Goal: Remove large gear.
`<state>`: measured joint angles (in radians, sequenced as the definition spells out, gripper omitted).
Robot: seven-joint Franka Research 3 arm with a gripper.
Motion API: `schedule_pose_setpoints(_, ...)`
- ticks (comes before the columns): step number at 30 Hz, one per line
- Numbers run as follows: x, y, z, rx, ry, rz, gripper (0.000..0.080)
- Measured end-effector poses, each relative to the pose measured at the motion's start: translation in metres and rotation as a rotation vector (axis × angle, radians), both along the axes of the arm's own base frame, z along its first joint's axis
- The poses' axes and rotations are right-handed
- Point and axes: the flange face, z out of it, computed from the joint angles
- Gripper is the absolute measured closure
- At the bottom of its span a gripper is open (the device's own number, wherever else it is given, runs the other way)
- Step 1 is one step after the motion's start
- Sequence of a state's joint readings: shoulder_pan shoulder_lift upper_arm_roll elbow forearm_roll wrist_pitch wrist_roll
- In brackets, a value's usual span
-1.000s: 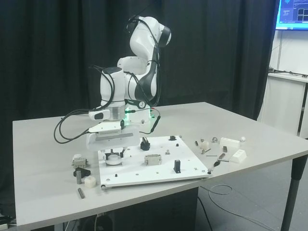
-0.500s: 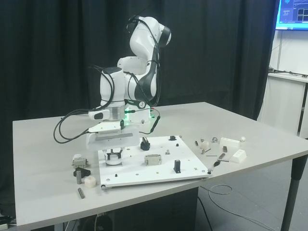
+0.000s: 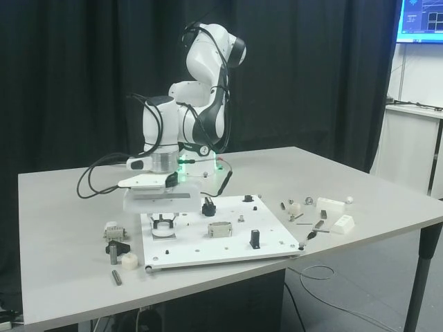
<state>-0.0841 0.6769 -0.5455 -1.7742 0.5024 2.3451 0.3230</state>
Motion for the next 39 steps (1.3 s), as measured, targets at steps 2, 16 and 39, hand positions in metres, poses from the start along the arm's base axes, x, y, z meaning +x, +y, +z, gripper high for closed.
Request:
schedule_pose_setpoints(2,0.0,-0.0001,0.0002,0.002,0.0,-0.056,0.0472)
schedule_pose_setpoints(16,0.0002,-0.0001,0.0007,-0.002,0.003,-0.058,0.0473)
schedule_pose_setpoints(39,0.0002,-0.001,0.0022,0.006,0.0,-0.19,0.0473)
